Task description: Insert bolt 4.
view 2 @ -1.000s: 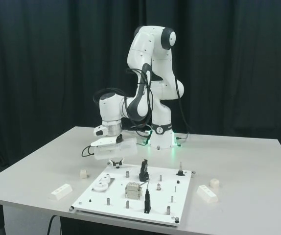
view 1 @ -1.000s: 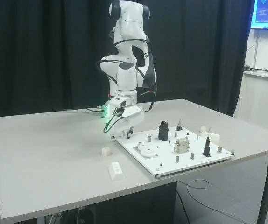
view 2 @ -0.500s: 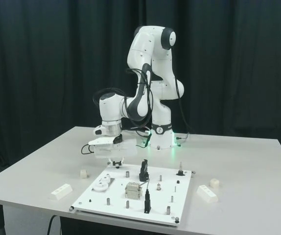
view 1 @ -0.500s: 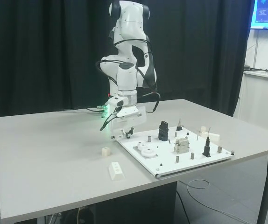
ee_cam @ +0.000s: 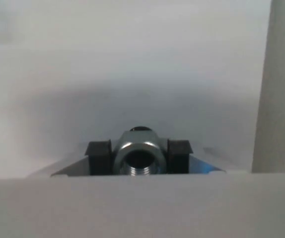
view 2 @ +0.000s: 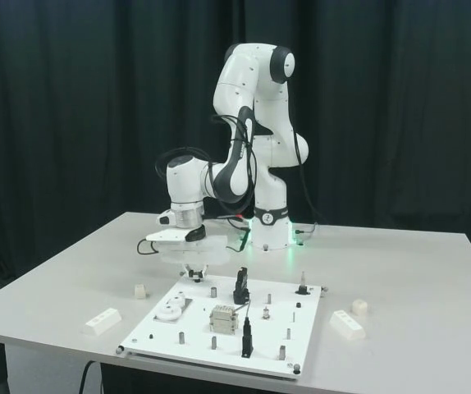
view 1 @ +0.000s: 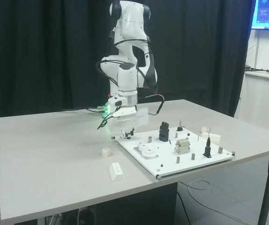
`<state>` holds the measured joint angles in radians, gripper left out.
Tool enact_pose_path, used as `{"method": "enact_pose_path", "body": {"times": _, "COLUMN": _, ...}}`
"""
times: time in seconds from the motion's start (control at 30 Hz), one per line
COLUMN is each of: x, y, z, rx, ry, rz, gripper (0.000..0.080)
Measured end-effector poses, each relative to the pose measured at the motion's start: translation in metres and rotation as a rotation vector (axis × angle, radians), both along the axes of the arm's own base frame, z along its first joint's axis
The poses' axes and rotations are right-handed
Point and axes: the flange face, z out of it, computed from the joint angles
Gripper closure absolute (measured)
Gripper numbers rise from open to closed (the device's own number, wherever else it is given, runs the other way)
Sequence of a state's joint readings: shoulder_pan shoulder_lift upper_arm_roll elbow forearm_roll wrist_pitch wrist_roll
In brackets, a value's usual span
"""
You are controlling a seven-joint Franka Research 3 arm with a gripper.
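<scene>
In the wrist view a grey metal bolt [ee_cam: 140, 156] with a hollow threaded end sits between the two black pads [ee_cam: 99, 154] of my gripper [ee_cam: 139, 158], which is shut on it. In the first room view the gripper [view 1: 126, 135] hangs, pointing down, just above the near-left corner of the white assembly board [view 1: 190, 165]. The second room view shows the gripper [view 2: 194, 273] over the board's [view 2: 198, 332] far-left corner, close to its surface. The hole under the bolt is hidden by the hand.
The board carries black connectors [view 1: 163, 131], white gears [view 1: 147, 150], a grey block [view 2: 223, 318] and several short pegs. Small white blocks [view 1: 106, 151] [view 1: 116, 171] lie on the grey table left of the board. Two more white blocks [view 2: 346, 323] lie to its right.
The hand has swung from a tilted pose to level, fingers now pointing straight down over the board's corner. The grip on the bolt is unchanged.
</scene>
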<state>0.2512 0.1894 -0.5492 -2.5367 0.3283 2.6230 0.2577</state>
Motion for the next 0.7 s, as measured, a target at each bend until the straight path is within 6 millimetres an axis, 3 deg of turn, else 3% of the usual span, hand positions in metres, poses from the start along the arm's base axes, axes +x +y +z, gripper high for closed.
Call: {"method": "enact_pose_path", "body": {"times": 0.7, "x": 0.0002, "y": 0.0002, "z": 0.0001, "rx": -0.015, "ry": 0.033, "rz": -0.437, "gripper": 0.0565}}
